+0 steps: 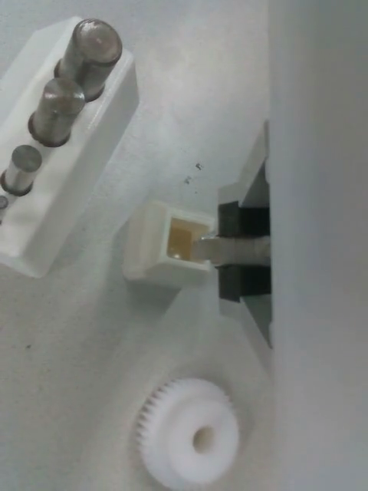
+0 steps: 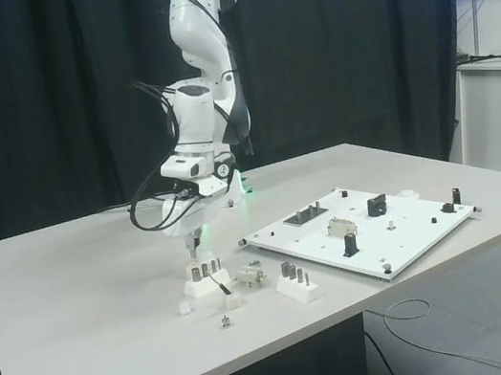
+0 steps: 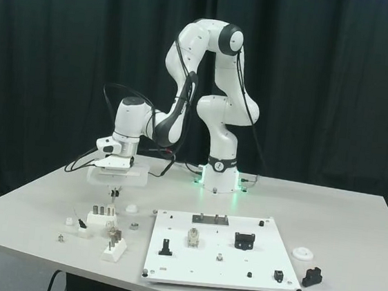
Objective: Place Ethernet.
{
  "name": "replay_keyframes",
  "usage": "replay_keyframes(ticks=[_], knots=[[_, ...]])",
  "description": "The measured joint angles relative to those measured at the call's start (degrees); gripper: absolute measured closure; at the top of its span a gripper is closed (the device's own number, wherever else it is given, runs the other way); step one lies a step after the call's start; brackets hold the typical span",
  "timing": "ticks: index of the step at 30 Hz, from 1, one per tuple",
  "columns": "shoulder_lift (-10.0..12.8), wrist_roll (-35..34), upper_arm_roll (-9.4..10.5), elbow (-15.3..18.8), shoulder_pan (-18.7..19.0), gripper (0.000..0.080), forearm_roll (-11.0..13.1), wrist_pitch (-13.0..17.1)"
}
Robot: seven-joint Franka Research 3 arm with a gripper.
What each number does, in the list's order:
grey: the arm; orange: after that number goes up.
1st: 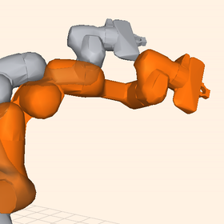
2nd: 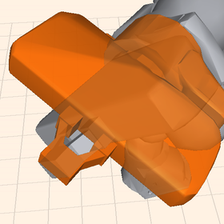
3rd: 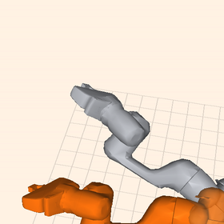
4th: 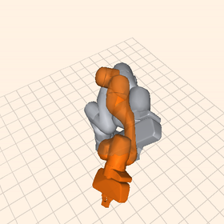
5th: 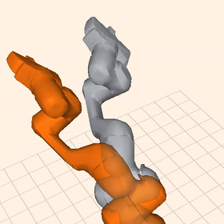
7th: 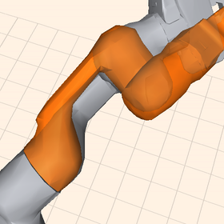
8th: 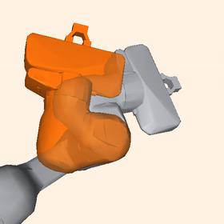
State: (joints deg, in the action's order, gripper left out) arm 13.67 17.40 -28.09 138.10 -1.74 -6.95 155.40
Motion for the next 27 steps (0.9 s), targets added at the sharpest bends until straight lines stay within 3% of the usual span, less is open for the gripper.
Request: replay_keyframes(ticks=[27], knots=[[1.3, 0.0, -0.05, 0.0, 0.0, 0.0731, 1.0, 1.8]])
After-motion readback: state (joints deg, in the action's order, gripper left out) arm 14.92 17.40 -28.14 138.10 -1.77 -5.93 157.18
